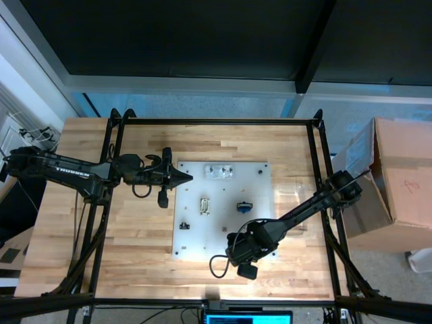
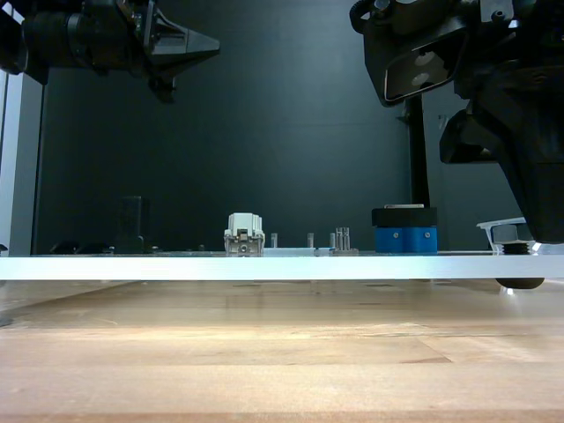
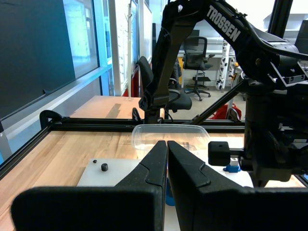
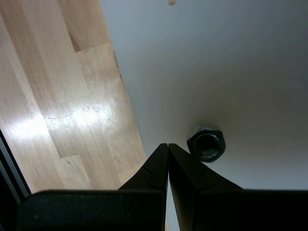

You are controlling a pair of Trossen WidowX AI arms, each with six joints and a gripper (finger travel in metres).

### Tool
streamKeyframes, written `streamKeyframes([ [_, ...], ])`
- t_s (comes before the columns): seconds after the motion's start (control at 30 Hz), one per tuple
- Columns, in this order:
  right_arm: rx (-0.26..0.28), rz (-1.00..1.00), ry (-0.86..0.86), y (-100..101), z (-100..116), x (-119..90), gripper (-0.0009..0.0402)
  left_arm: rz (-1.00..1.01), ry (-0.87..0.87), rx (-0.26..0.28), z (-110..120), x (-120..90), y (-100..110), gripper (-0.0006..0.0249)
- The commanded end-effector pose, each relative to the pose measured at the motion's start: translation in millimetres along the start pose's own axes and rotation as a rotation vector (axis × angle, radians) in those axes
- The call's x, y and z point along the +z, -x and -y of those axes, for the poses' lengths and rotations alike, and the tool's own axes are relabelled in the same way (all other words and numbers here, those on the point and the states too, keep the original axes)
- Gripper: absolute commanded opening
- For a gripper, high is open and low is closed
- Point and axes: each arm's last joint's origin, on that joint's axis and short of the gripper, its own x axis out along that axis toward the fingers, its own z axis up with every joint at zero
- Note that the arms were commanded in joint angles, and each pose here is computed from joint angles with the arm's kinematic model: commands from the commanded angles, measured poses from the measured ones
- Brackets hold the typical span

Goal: Unfasten the M12 nut and place it in the container

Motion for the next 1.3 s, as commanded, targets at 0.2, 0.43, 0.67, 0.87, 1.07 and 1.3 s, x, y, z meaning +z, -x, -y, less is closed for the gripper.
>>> streamKeyframes([
  [0.2, -0.037, 0.004, -0.003, 2.0, 2.8, -1.5, 0.0000, 0.000, 0.000, 0.000, -0.1, 0.1, -0.1, 0.0000],
  [0.43, -0.105, 0.048, -0.005, 7.4, 6.6, -2.3, 0.0000, 0.000, 0.000, 0.000, 0.0, 0.1, -0.1, 0.0000],
  [0.67, -0.333, 0.102, -0.039, 25.7, 18.0, -7.3, 0.0000, 0.000, 0.000, 0.000, 0.0, 0.0, -0.1, 0.0000],
  [0.87, -0.290, 0.087, -0.074, 28.6, 15.6, -7.5, 0.0000, 0.000, 0.000, 0.000, 0.0, 0.1, -0.1, 0.0000],
  [1.07, -0.184, 0.071, -0.128, 32.8, 10.5, -6.6, 0.0018, 0.002, 0.000, 0.000, -0.1, 0.4, 0.1, 0.0000],
  [1.3, -0.123, 0.092, -0.110, 30.5, 5.1, -2.9, 0.0150, 0.002, 0.000, 0.000, 0.0, 0.3, 0.0, 0.0000],
])
